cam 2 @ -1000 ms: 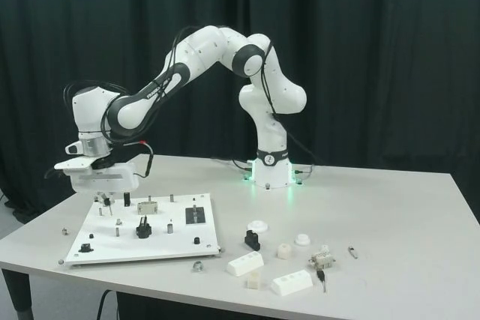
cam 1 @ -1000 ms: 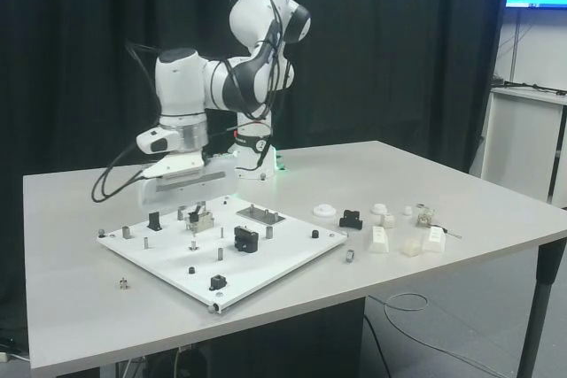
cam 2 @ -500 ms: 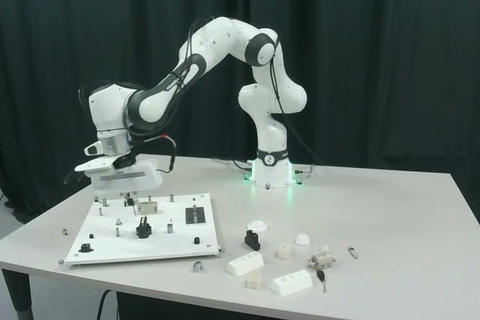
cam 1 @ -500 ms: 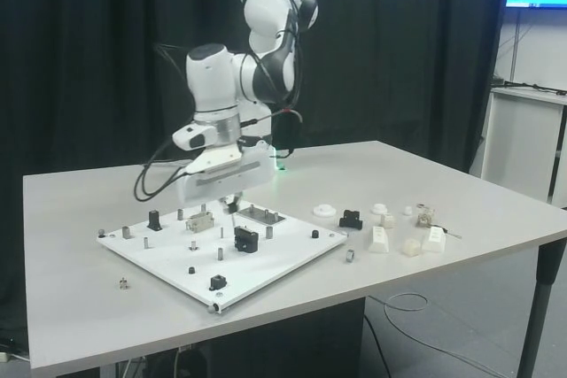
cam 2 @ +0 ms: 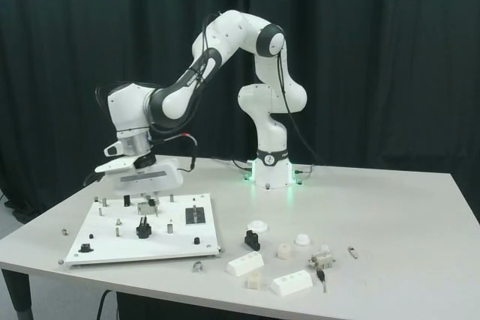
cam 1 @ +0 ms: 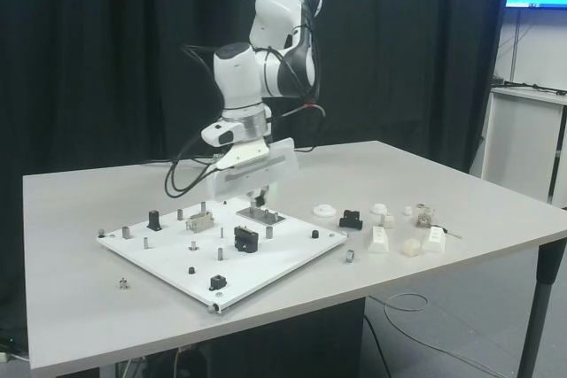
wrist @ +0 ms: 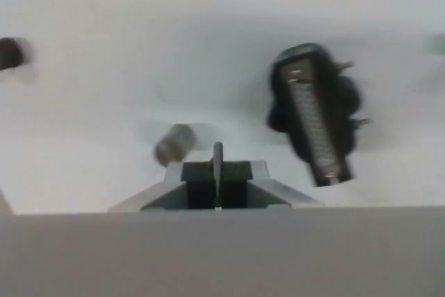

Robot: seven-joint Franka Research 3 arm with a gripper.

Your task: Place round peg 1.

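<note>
The hand (wrist: 217, 193) pinches a thin round peg (wrist: 217, 172) above the white board (cam 1: 266, 263). Risk: misalignment could jam the peg against the hole's rim.

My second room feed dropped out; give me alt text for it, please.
The white arm reaches from its base over the white board, its gripper hovering just above the board's far side. Small white and black parts lie scattered on the grey table.
</note>
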